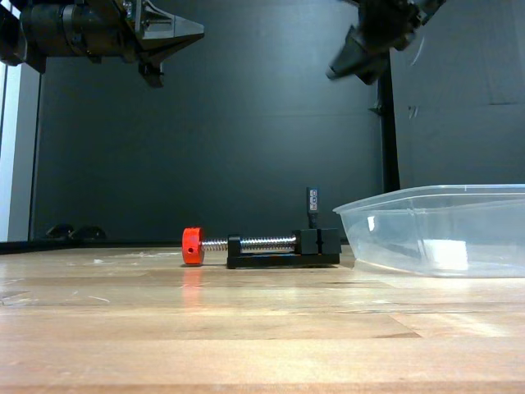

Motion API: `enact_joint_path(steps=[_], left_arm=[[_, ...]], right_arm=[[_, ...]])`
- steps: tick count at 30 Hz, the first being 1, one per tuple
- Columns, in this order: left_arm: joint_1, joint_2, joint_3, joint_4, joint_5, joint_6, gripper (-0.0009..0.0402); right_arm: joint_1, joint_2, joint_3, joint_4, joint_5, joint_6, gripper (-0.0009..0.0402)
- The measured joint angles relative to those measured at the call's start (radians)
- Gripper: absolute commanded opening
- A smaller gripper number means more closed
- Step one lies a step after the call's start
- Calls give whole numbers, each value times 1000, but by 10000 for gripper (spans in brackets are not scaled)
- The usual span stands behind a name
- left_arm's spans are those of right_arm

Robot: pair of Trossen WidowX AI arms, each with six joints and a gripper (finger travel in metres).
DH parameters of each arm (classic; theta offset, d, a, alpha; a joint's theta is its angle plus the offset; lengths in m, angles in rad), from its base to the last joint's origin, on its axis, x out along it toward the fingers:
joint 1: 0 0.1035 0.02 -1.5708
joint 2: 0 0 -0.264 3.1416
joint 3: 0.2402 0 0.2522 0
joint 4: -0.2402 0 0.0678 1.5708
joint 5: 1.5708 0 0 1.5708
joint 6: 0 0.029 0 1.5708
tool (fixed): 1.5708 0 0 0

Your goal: Remove the USB-C connector from taskboard and place in the container

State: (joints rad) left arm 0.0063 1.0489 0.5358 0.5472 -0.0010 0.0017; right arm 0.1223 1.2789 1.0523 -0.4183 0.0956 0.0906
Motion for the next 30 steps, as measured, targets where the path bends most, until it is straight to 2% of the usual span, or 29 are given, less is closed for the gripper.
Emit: enact_joint_path(steps=[2,4,10,19,24,30], left_arm=[[0,0,0,0,0,0,0],[0,0,0,0,0,0,0],[0,0,0,0,0,0,0],[0,0,0,0,0,0,0],[0,0,0,0,0,0,0],[0,0,0,0,0,0,0]], right_arm=[[-23,-20,-19,59,-16,-16,-4],[-42,-41,-37,126,-40,-35,5],[-79,-92,-103,326,-66,-71,1],[-113,-138,-229,612,-79,-85,0],[-128,-141,-282,718,-99,-79,0],[-139,-141,-336,823,-99,-77,0]])
